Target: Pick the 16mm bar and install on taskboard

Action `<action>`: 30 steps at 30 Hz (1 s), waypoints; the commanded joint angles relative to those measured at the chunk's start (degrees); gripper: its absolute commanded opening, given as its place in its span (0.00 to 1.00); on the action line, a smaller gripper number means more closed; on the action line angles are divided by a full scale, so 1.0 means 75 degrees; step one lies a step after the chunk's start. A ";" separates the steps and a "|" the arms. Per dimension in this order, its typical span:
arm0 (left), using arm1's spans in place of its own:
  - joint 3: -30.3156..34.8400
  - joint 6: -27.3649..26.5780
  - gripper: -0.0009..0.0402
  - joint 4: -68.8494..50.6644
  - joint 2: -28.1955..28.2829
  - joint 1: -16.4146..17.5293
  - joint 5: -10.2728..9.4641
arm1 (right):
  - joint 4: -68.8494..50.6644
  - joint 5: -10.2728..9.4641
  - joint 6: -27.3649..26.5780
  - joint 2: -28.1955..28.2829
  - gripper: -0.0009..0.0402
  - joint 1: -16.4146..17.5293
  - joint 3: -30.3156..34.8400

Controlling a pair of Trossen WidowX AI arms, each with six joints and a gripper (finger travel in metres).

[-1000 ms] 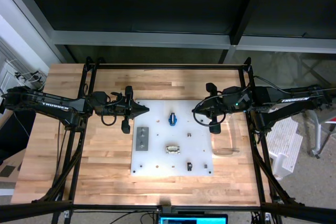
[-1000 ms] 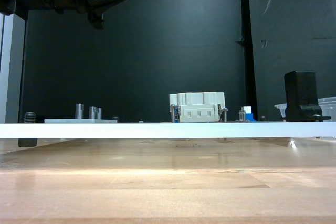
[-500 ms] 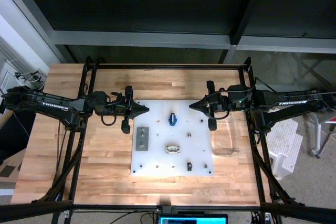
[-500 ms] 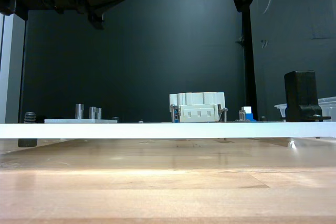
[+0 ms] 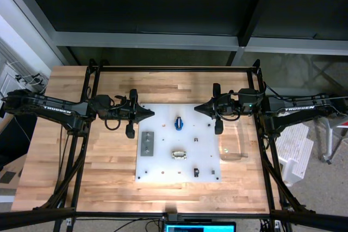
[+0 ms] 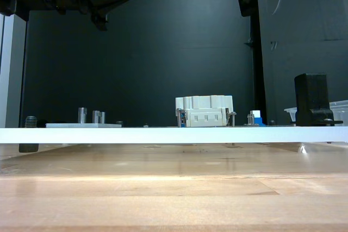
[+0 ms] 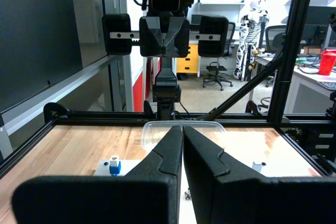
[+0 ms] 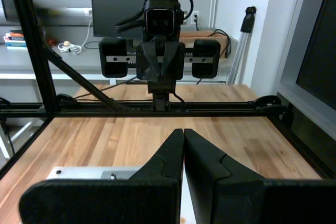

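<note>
The white taskboard (image 5: 163, 164) lies flat in the middle of the wooden table, and the low view shows it edge-on (image 6: 163, 134). On it sit a grey metal block (image 5: 147, 143) and a blue knob (image 5: 179, 123). Short grey pegs (image 6: 81, 115) stand on the block; I cannot tell which one is the 16mm bar. My left gripper (image 5: 152, 114) hovers level above the board's left rear corner, shut with nothing in it (image 7: 182, 129). My right gripper (image 5: 196, 107) hangs level over the board's right rear, also shut and holding nothing (image 8: 183, 131). The two grippers point at each other.
A clear tray (image 5: 234, 145) lies on the table just right of the board. A white connector (image 5: 179, 155) and a small black connector block (image 5: 196, 173) stand on the board's near half. A black frame surrounds the table.
The right arm has swung up from a downward tilt to level, and its tip has moved left and away over the board's rear. The left arm has not moved.
</note>
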 commanded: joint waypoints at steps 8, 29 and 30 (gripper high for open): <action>0.0003 0.0000 0.02 0.0000 0.0000 0.0000 0.0003 | 0.1335 0.0006 0.0312 0.0006 0.02 -0.0012 -0.0758; 0.0003 0.0000 0.02 0.0000 0.0003 0.0000 0.0003 | 0.2049 -0.0076 0.0571 0.0009 0.02 -0.0108 -0.1405; 0.0003 0.0000 0.02 0.0000 0.0003 0.0000 0.0003 | 0.2049 -0.0073 0.0545 0.0009 0.02 -0.0108 -0.1405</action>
